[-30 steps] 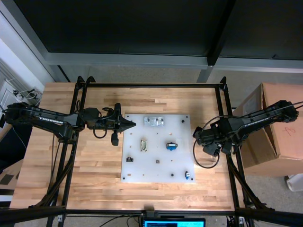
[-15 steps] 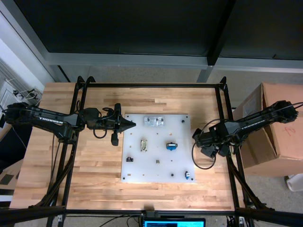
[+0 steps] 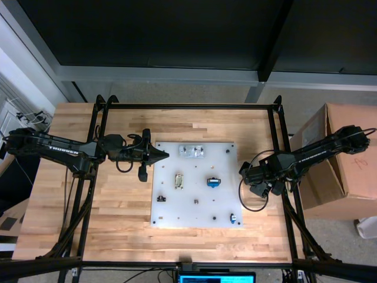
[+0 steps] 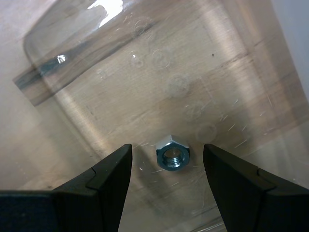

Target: Pick the M12 nut and place it on its threads and fasten

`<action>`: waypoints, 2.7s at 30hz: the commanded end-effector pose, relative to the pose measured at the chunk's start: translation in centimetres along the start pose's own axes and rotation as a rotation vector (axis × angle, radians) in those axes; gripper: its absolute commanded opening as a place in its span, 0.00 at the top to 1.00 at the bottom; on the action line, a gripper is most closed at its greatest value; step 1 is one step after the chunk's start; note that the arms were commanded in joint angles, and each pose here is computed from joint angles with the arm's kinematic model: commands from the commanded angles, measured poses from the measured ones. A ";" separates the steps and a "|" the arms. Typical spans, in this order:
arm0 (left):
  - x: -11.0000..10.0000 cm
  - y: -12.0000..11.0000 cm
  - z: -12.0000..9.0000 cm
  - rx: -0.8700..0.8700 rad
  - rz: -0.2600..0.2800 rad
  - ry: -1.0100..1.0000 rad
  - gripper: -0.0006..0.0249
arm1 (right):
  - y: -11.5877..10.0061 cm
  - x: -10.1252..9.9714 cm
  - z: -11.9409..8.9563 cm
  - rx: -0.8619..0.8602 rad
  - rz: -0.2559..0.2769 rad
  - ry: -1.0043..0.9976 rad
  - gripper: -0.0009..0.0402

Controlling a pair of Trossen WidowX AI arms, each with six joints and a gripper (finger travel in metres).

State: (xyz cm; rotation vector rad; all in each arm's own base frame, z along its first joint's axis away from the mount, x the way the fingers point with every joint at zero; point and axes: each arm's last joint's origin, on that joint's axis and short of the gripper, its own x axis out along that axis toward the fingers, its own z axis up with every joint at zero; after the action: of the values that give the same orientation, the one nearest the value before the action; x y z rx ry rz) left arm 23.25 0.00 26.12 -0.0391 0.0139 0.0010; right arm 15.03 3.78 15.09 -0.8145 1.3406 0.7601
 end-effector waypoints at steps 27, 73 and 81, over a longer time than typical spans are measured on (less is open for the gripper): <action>0.0 0.0 0.0 0.000 0.000 0.000 0.98 | 0.0 0.4 -0.1 0.000 -0.024 -0.003 0.74; 0.0 0.0 0.0 0.000 0.000 -0.001 0.98 | -5.2 -8.5 13.6 -0.577 0.008 0.085 0.96; 0.0 0.0 0.0 0.000 0.000 0.000 0.98 | -7.5 -8.2 17.8 -0.584 -0.012 0.066 0.96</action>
State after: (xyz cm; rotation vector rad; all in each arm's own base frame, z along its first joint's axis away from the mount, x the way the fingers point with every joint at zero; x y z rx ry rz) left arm 23.26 0.00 26.14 -0.0395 0.0135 0.0010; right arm 29.45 14.64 24.76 -1.3123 1.1802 1.1472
